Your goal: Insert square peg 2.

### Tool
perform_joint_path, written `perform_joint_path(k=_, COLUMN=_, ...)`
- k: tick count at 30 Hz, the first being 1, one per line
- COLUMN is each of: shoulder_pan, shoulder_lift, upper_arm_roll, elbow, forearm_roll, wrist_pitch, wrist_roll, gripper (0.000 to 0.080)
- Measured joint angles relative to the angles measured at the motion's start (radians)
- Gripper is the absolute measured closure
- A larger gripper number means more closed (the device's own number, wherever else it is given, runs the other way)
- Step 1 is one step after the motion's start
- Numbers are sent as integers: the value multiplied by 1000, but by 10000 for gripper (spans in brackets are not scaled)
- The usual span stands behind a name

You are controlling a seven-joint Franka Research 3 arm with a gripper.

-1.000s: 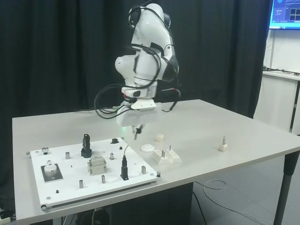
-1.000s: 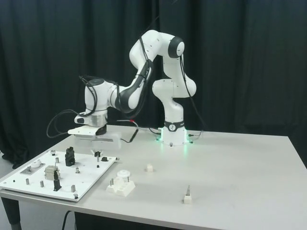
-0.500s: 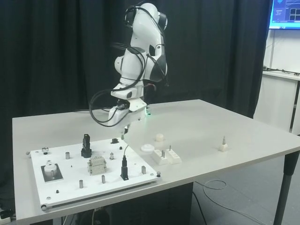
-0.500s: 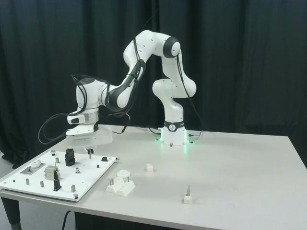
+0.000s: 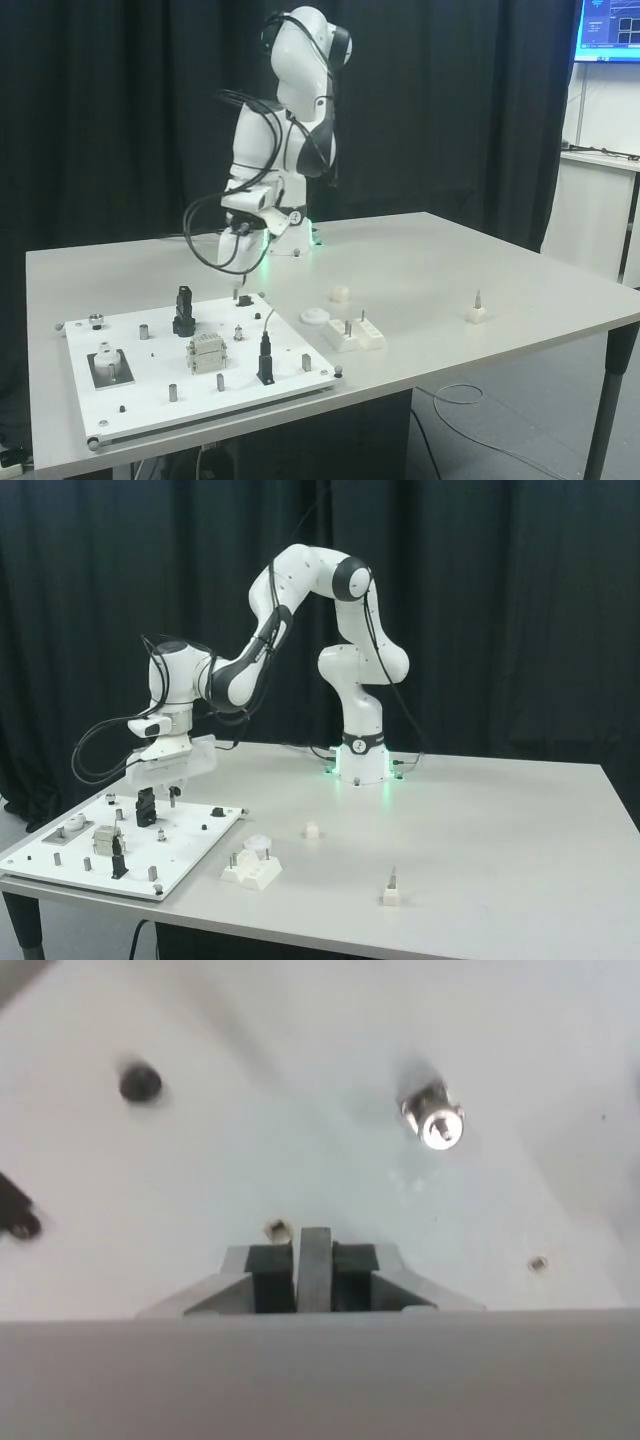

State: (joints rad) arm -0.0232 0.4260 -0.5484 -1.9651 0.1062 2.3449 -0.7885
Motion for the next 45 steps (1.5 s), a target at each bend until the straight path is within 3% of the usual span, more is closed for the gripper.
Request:
perform_joint_path(k=7, shoulder_pan=-21, shoulder_lift=0, upper_arm_roll=-1, elbow=-23, forearm_roll=7, wrist_pitch=36, wrist_roll=-183, gripper=725)
perform_joint_path(k=19, shoulder_pan=-30, shoulder_lift=-18, upper_arm_roll=-13, elbow=-56, forearm_roll=38, wrist_pitch=47, wrist_roll=-348, gripper=725)
perform_joint_path(k=29, shoulder_pan=-30, shoulder_lift=-58, upper_arm_roll=-35, elbow=-113, forearm_roll=105, wrist_pitch=91, wrist_roll=-468, gripper=725)
perform_joint_path(k=38, shoulder_pan=-30, shoulder_lift=-74, upper_arm_roll=-47, elbow=-164, forearm_roll=174, wrist_pitch=165, wrist_roll=-623, gripper=725)
perform_joint_path(k=45, shoulder_pan=-30, shoulder_lift=-74, upper_arm_roll=-49, elbow=-182, forearm_roll=189, wrist_pitch=192, wrist_roll=-654, gripper=725)
